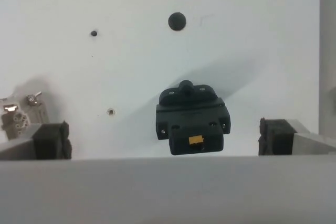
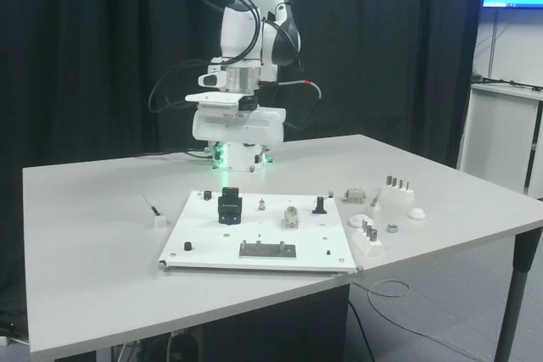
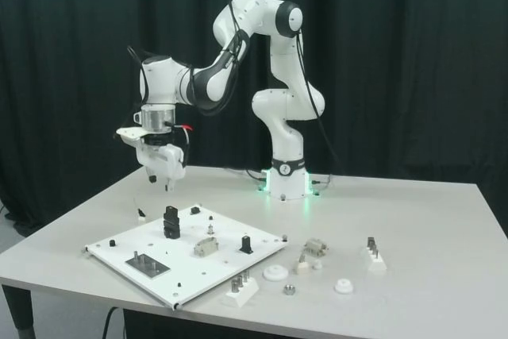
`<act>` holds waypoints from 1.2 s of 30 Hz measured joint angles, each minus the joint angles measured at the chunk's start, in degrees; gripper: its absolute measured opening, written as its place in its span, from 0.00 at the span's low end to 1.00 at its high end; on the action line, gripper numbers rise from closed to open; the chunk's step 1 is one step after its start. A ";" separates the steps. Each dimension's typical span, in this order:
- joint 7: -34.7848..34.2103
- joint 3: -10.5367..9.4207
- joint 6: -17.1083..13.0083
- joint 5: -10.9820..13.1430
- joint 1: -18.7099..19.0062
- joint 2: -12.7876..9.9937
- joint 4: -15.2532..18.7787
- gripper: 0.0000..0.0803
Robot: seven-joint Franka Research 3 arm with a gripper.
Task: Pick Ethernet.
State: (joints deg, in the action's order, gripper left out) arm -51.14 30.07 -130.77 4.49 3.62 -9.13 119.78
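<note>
Hovered above black Ethernet block (image 1: 192, 120) on white board (image 2: 254, 243), claw (image 1: 163, 139) spread wide, pinching nothing, counter (image 2: 93, 235) beneath.

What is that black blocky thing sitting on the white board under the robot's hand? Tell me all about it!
The black block looks like plastic, with a wider body, a rounded knob on one side and a small socket on the other, plus small screws at its corners. It stands on the white board, near the edge closest to the robot. The hand hangs above it, with nothing touching it except the board.
</note>
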 joint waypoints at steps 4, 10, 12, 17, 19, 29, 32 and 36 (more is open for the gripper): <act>-0.02 -0.02 0.26 -0.20 0.12 0.06 -0.37 1.00; -0.36 -0.04 0.55 -0.53 0.33 0.30 -0.73 1.00; -0.40 -0.04 0.58 -0.60 0.43 0.47 -0.76 1.00; -0.75 -0.04 0.62 -0.78 0.62 0.87 -0.80 1.00; -0.92 -0.04 0.67 -0.86 0.65 0.99 -0.83 1.00; -1.36 -0.23 2.08 -1.18 1.17 1.87 -0.84 1.00; -2.64 -0.34 2.96 -1.18 1.76 2.39 -0.84 1.00; -6.37 -0.52 4.22 -1.17 2.99 3.29 -0.83 1.00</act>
State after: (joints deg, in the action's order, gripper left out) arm -57.51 29.54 -126.55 3.32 6.61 -5.84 118.94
